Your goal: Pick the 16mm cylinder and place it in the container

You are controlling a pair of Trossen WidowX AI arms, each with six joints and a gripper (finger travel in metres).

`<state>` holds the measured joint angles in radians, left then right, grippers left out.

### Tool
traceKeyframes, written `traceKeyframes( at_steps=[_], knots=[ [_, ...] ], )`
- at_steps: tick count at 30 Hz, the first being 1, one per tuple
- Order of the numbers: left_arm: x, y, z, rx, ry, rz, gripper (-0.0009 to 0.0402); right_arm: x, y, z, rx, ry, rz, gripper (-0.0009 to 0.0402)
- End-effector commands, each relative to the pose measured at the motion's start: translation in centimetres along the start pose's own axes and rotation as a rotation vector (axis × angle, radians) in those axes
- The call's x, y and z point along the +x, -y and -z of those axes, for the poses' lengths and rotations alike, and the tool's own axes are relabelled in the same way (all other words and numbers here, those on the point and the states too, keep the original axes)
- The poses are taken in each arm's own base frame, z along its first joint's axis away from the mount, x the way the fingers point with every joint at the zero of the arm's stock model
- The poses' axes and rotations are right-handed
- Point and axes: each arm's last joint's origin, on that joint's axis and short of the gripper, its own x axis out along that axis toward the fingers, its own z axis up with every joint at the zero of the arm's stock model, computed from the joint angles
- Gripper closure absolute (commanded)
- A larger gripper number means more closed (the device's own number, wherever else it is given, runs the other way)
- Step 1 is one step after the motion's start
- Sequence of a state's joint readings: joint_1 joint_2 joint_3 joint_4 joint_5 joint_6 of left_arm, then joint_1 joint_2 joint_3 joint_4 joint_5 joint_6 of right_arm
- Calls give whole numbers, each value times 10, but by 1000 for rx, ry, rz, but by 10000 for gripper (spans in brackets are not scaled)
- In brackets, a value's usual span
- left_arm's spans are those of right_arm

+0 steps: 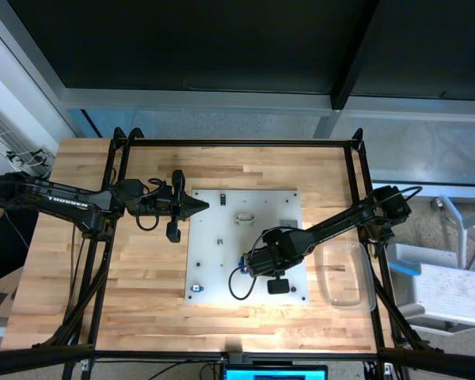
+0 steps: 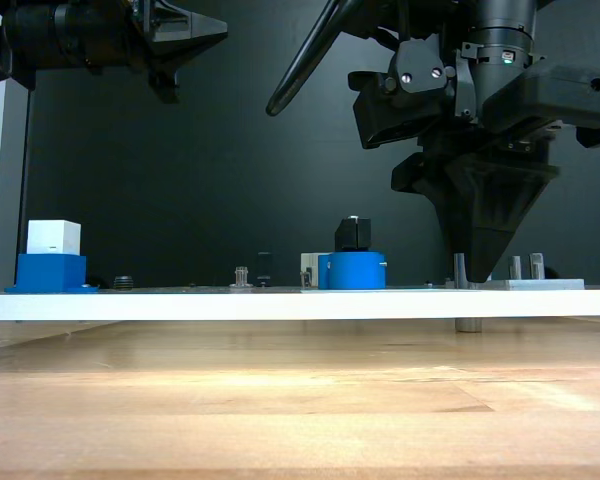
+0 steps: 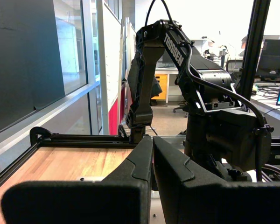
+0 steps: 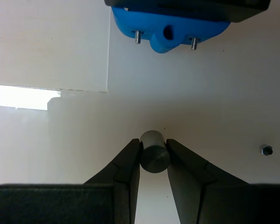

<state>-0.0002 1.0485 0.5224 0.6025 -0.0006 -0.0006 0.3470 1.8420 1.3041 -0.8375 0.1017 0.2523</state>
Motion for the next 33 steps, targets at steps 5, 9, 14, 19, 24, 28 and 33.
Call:
traceKeyframes(
  at_steps=[5, 9, 14, 19, 24, 28, 33],
  knots=[
    [0, 0, 0, 0, 0, 0, 393, -4, 0, -1, 0, 1, 3, 359],
    [0, 0, 0, 0, 0, 0, 393, -7, 0, -2, 1, 7, 1, 358],
    [0, 0, 0, 0, 0, 0, 393, -13, 1, 0, 2, 13, -1, 357],
    [0, 0, 0, 0, 0, 0, 393, -27, 3, 3, 5, 37, -7, 357],
    [0, 0, 0, 0, 0, 0, 393, -45, 7, 8, 7, 59, -14, 357],
    [0, 0, 0, 0, 0, 0, 393, -60, 9, 14, 30, 75, -26, 358],
    [0, 0, 0, 0, 0, 0, 393, -80, 13, 25, 86, 80, -51, 356]
  ],
)
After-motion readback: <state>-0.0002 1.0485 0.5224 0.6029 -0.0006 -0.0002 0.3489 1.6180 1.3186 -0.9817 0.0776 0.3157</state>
